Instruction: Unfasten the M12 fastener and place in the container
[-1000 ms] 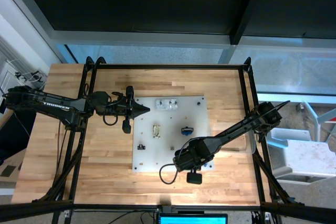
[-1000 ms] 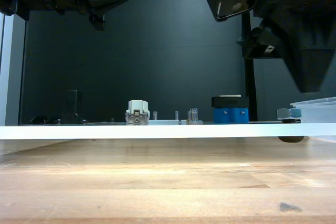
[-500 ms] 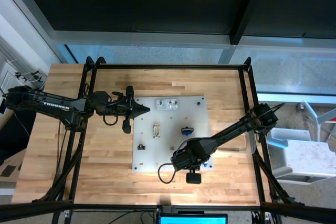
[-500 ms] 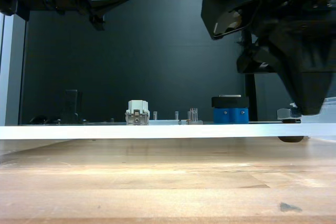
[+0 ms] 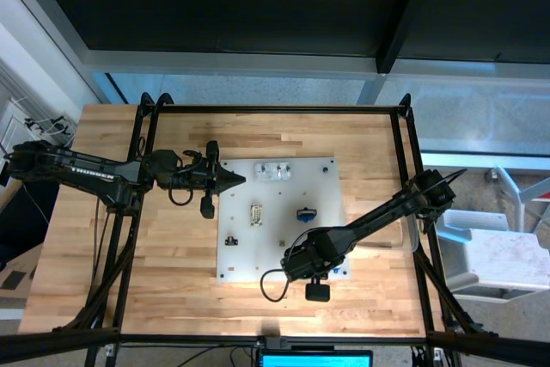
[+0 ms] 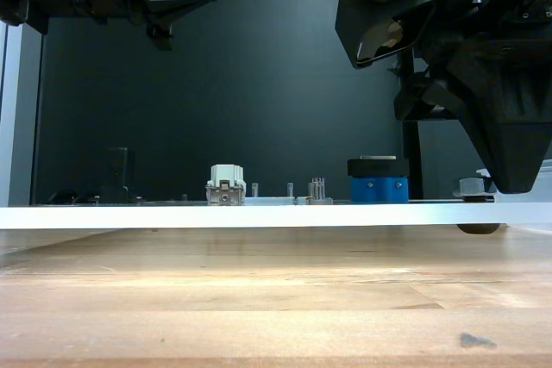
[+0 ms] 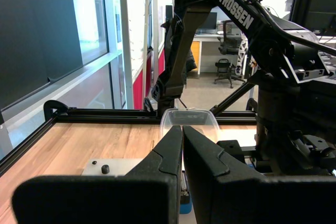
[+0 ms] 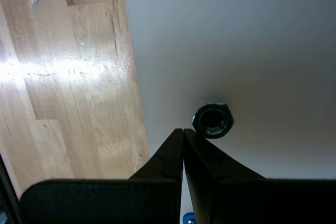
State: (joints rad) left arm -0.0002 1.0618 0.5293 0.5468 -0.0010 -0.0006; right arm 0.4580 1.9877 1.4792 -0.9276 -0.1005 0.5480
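Hovering over the white board [image 8: 236, 35], my right tool [image 8: 182, 130] is pinched together, empty; the silver nut [image 8: 212, 119] sits on the board just beside its tips. My left tool [image 7: 182, 128], also together, hangs at the board's far left edge.

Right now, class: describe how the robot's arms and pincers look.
Both arms are matte black with white TROSSEN lettering. The left pincer, at the white board's far left edge, and the right pincer, over its near right edge, each have two black fingers tapering to a wedge. A black cable loops at each wrist.
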